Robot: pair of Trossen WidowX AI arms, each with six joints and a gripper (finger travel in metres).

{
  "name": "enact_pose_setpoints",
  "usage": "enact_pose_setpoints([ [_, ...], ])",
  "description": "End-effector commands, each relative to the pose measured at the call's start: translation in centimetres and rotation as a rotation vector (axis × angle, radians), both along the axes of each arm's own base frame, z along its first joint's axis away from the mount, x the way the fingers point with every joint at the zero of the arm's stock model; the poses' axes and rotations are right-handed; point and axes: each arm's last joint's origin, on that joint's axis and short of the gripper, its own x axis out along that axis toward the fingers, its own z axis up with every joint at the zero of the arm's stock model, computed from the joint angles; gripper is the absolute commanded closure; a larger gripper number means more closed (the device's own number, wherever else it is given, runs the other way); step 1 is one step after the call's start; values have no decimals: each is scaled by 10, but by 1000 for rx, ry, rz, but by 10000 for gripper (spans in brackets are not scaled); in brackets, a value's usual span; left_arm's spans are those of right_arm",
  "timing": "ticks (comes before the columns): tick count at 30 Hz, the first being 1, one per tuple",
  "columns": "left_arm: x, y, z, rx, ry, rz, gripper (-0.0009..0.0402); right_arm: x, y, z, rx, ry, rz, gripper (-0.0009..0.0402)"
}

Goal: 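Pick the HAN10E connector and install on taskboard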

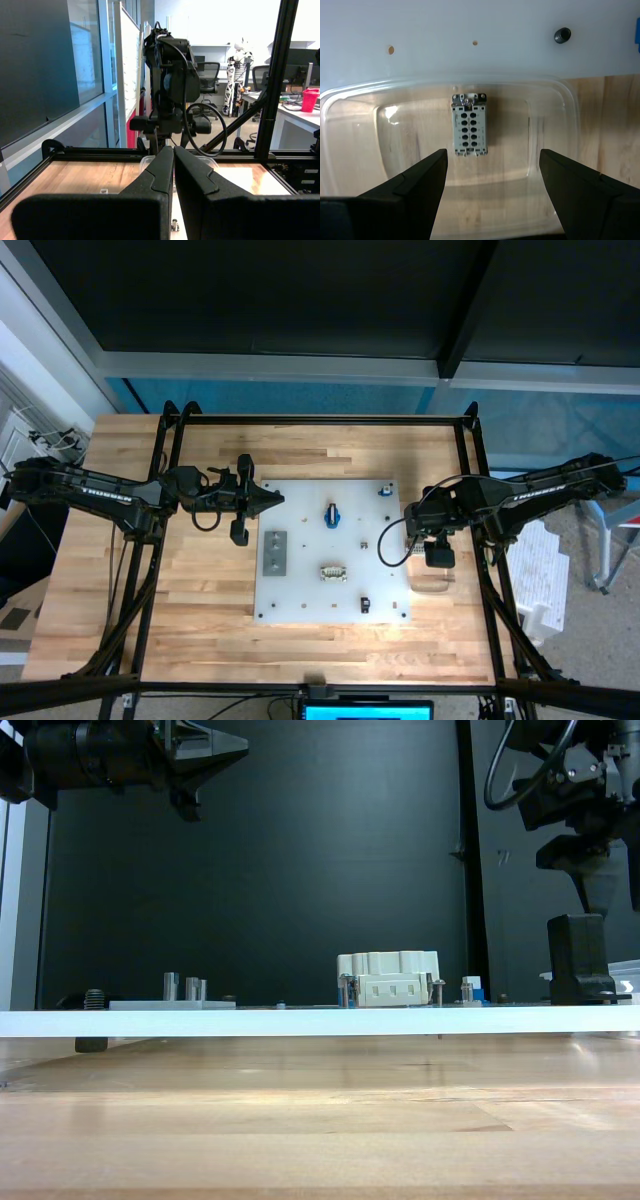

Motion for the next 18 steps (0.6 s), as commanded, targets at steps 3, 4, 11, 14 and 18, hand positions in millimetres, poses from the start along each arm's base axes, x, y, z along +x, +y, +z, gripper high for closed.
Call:
enact_pose_setpoints([
  [3,0,0,0,0,0,0,392,4,4,-10,-4,18,21,132],
  [4,0,0,0,0,0,0,392,6,4,-11,-5,23,22,132],
  [11,0,0,0,0,0,0,392,11,6,-25,-8,44,26,132],
  [14,0,0,0,0,0,0,392,10,7,-33,-3,39,33,132],
  [18,0,0,0,0,0,0,392,7,8,-42,0,46,34,132],
])
